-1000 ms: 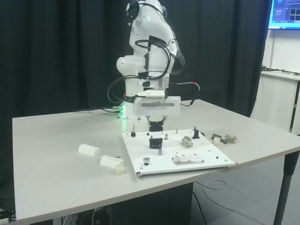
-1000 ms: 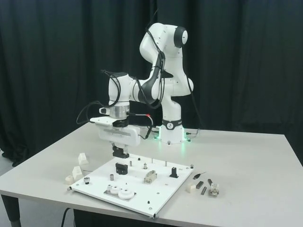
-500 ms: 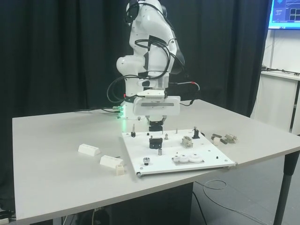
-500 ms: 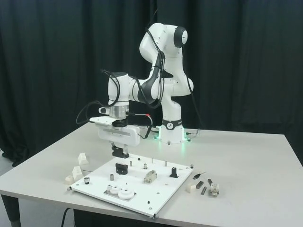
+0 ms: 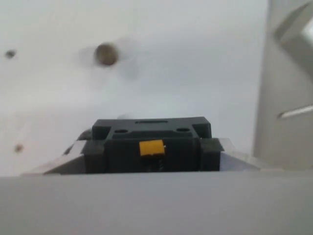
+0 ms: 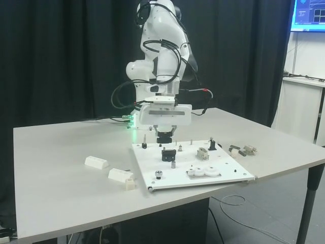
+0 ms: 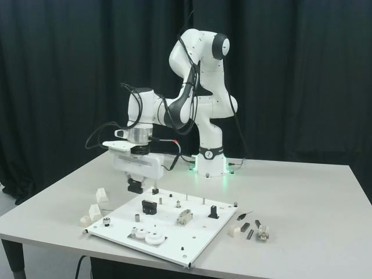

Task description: Place D-SUB.

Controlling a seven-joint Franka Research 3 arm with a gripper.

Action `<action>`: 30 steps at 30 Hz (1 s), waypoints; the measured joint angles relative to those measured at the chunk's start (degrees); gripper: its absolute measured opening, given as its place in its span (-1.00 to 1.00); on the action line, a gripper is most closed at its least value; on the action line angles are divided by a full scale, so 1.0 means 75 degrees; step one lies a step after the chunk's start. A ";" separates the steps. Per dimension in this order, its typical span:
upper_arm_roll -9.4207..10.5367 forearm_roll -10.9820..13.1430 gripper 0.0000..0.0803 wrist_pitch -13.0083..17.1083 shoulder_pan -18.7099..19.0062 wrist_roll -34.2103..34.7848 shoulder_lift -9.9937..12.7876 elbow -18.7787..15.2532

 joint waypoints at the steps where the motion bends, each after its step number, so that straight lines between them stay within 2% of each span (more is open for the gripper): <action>1: -0.0011 0.0000 -0.04 0.0076 -0.0040 -0.0086 0.0055 0.0038; 9: -0.0045 0.0012 -0.04 0.0608 -0.0487 -0.0783 0.0634 0.0502; 17: 0.0024 0.0141 -0.04 0.0804 -0.1061 -0.1370 0.1368 0.1247; 24: 0.0341 0.0517 -0.04 0.0806 -0.1782 -0.2118 0.2050 0.2026; 30: 0.0779 0.0894 -0.04 0.0782 -0.2524 -0.2848 0.2610 0.2691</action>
